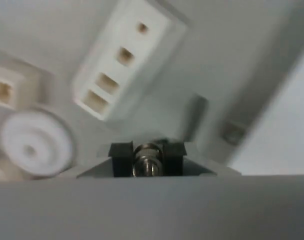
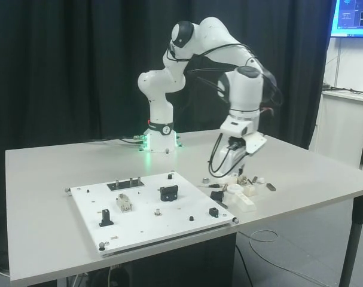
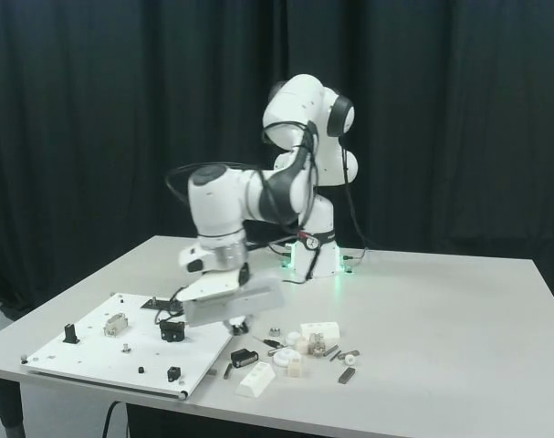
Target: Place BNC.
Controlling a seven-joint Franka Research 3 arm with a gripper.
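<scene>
Up close, the wrist view shows the hand (image 1: 147, 159) clamped on the metal BNC connector (image 1: 146, 162), held between its black fingers (image 1: 120, 157) above a white socket block (image 1: 126, 60) and a white gear (image 1: 35, 142). From the first room view, the hand (image 2: 234, 170) hangs over loose parts (image 2: 241, 190) on the grey table (image 2: 43, 173), beside the white board (image 2: 145, 212). Across the second room view, the arm (image 3: 258, 196) leans low between board (image 3: 103, 351) and parts.

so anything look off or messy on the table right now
Only that the loose parts lie scattered on the grey table beside the white board, some tipped over. The gripper holds a BNC connector above them. Nothing looks damaged.
</scene>
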